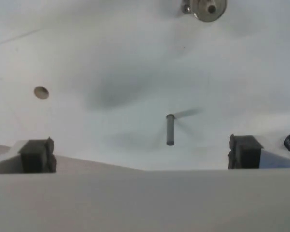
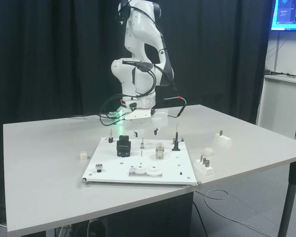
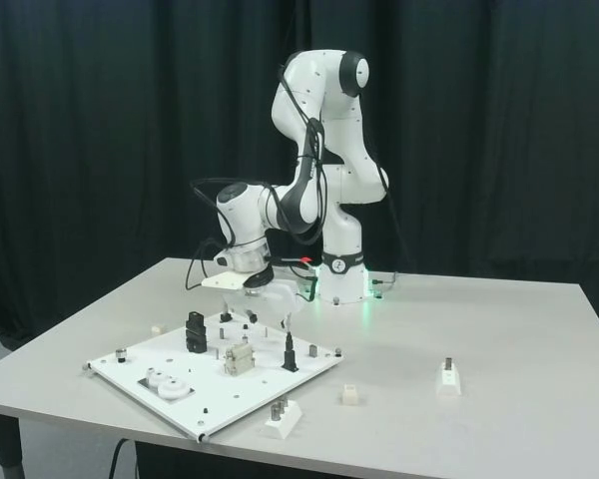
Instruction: Pick round peg 2.
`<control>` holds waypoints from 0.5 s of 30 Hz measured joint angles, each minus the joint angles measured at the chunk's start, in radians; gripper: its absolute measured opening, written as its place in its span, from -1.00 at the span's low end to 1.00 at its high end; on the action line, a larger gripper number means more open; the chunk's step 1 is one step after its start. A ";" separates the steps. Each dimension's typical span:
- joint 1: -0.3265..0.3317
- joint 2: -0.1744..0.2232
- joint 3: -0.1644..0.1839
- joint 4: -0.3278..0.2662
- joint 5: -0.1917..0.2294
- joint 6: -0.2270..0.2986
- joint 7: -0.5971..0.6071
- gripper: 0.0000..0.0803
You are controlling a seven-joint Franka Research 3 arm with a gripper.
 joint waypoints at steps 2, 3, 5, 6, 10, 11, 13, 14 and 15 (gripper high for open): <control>0.000 0.000 0.000 0.000 -0.002 -0.001 -0.001 0.99; 0.001 0.000 0.000 0.000 -0.004 -0.001 -0.002 0.99; 0.001 0.000 0.000 0.001 -0.009 -0.001 -0.002 0.99; 0.001 0.000 0.000 0.001 -0.014 -0.001 -0.002 0.99; 0.001 0.000 0.000 0.001 -0.024 -0.001 -0.002 0.99; 0.001 0.000 0.000 0.001 -0.025 -0.001 -0.002 0.99; 0.001 0.001 0.000 0.001 -0.028 -0.002 -0.002 0.99; 0.001 0.001 0.000 0.001 -0.029 -0.002 -0.002 0.99; 0.001 0.001 0.000 0.001 -0.029 -0.002 -0.001 0.99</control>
